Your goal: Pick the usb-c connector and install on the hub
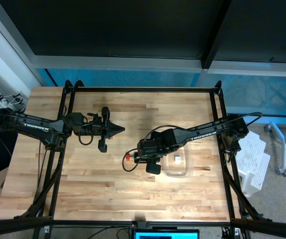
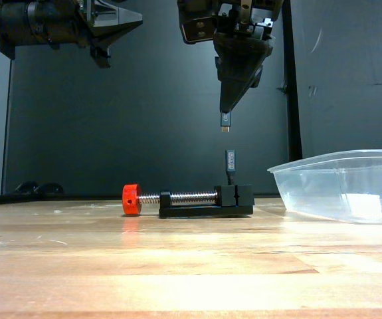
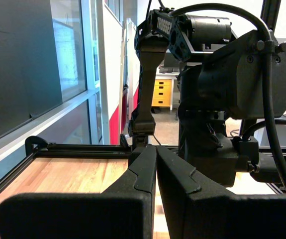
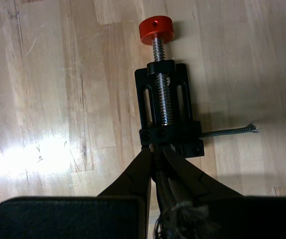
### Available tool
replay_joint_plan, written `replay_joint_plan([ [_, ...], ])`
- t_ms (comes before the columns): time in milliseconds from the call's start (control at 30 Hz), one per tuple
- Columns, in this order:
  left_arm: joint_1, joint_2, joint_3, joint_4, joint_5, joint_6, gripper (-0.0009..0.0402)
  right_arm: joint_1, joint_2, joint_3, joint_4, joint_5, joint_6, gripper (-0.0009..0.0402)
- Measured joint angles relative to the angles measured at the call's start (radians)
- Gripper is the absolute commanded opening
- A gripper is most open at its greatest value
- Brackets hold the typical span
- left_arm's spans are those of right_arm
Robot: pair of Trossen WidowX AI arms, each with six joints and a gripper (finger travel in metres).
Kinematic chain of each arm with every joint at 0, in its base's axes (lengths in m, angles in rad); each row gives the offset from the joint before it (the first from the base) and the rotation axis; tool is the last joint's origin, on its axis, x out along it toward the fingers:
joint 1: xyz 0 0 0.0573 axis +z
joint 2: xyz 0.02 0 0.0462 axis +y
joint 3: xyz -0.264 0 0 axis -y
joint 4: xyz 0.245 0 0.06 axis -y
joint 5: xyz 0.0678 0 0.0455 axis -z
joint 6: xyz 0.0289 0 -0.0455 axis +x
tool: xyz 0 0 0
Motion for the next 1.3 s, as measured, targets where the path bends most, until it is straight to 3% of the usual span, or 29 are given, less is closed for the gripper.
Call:
replay_joint_plan([
  [1300, 0.0, 0.0, 0.0, 0.0, 0.0, 0.0, 0.0, -0.013, 0.0, 0.0, -0.004, -0.004, -0.069, 0.0],
])
